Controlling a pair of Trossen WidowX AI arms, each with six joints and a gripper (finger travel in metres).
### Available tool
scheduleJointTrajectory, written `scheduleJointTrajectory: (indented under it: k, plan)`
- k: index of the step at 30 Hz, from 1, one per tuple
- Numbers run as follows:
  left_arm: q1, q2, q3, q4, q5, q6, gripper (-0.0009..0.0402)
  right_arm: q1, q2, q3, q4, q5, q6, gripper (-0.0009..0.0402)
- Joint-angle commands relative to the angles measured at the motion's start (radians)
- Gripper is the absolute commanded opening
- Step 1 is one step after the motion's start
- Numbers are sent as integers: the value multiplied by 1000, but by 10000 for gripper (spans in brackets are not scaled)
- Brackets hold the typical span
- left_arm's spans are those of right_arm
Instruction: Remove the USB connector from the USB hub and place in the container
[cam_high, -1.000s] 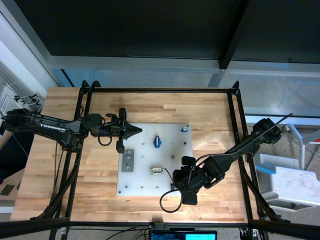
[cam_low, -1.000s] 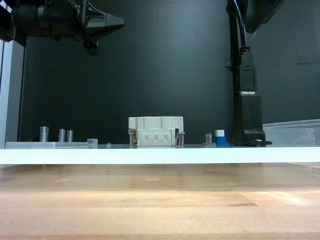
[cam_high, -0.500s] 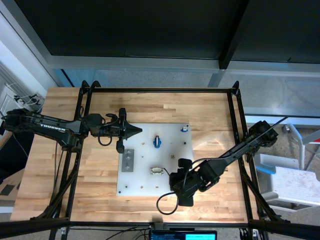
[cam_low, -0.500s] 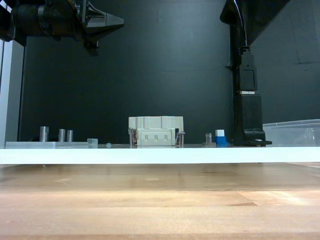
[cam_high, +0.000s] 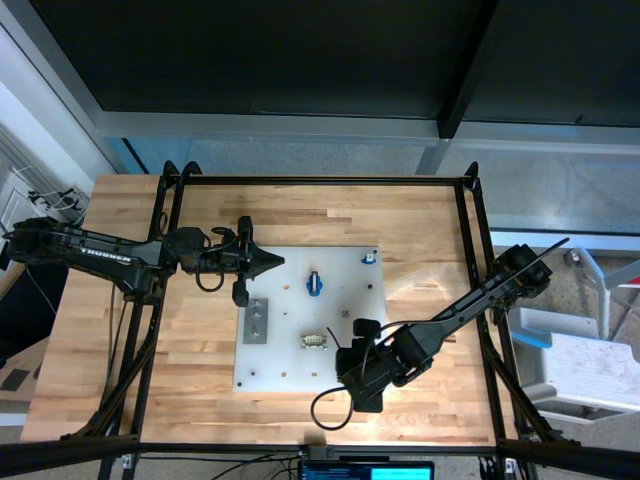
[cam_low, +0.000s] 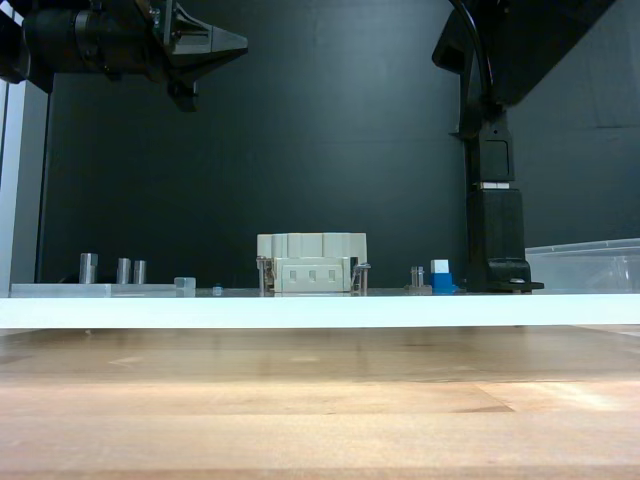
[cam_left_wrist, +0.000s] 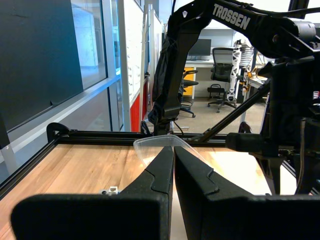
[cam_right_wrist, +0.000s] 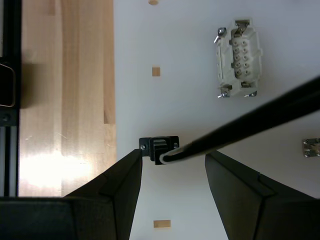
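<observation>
Right pincer (cam_right_wrist: 172, 157) splayed over half-hidden USB hub (cam_right_wrist: 151, 145) — left pincer (cam_high: 272, 261) closed, aloft.

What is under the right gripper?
The USB hub, USB connector plugged in, hiding its socket. Right gripper, jaws open, hovers above; left gripper hangs shut at the board's far-left corner.

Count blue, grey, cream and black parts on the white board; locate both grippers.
Blue: 2 (clip, small block)
Grey: 1 (pegged block)
Cream: 1 (multi-pin connector)
Black: 2 (USB hub, USB connector)
Total: 6
Left gripper: shut, above board's far left corner.
Right gripper: open, over USB hub.
</observation>
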Motion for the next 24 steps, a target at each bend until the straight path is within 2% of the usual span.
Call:
scheduleJointTrajectory:
  k: [1,16,24]
  plan:
    - [0,0,0,1,0,0,1,1,11,-1,21,0,-1,159]
    - [0,0,0,0,0,0,1,-1,11,-15,30,0,-6,78]
    - [0,0,0,0,0,0,1,-2,11,-24,51,0,-13,67]
